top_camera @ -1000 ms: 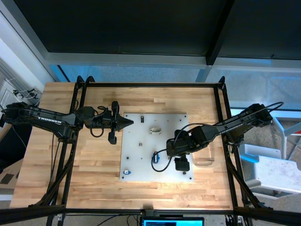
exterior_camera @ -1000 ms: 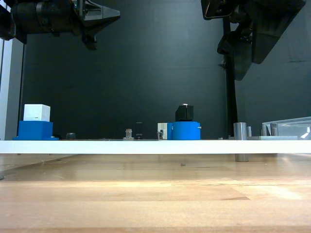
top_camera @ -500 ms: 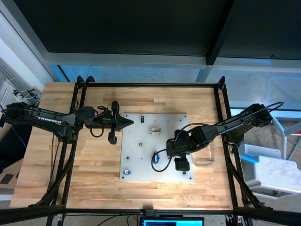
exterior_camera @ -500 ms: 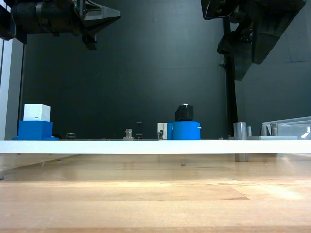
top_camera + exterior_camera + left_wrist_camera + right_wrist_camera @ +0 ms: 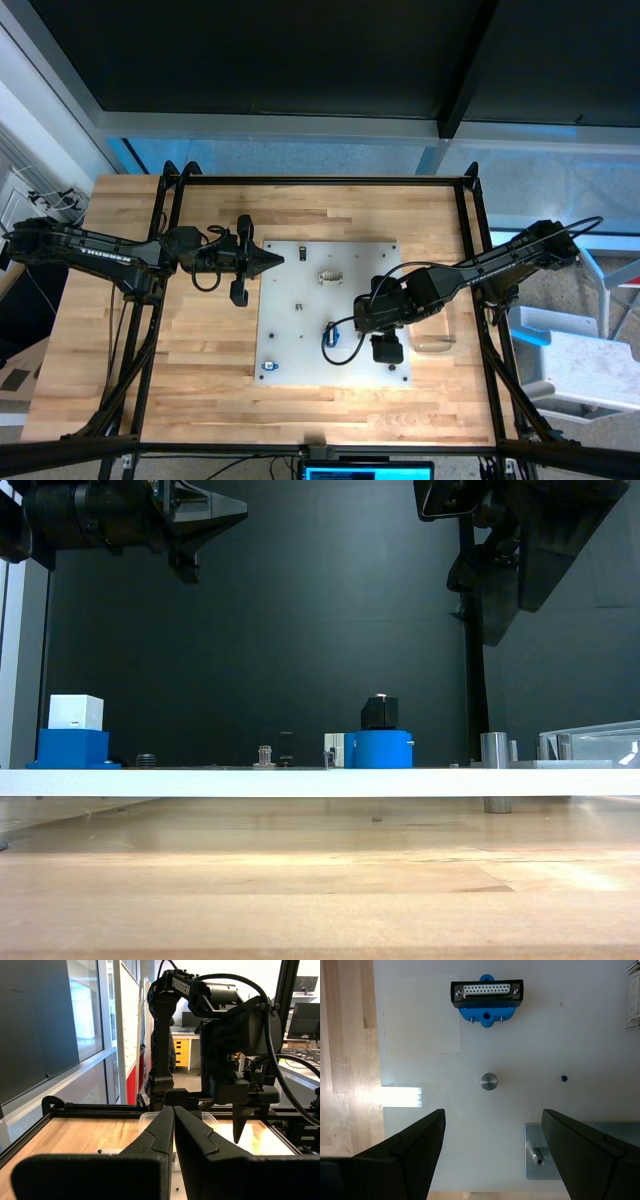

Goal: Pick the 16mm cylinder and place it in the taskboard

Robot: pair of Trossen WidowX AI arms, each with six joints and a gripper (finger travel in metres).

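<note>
I read the 16mm cylinder as already standing in the taskboard; in the low view it is upright in the board's right part, left of the clear tray, with its foot showing below the board's edge; the right tool hangs well above it, fingers spread wide and holding nothing; the left tool is pressed together and empty, parked high over the board's far-left edge, well apart from the work.

My worries from here: I cannot tell whether the peg is fully home or only resting in its hole; it stands proud of the board, so if it is loose, any knock to the board could tip it; the right tool sits nearly straight over the peg, and if I bring it down with a small offset, a finger could land on the peg's top or shove it sideways; pulling the arm off to the right carries it over the clear tray, and a low path there could clip the tray's wall and jolt the board just beside it; the blue connector and the small metal plate lie near the peg, so a sideways sweep at board height could catch either; I would lift first, then retreat.
</note>
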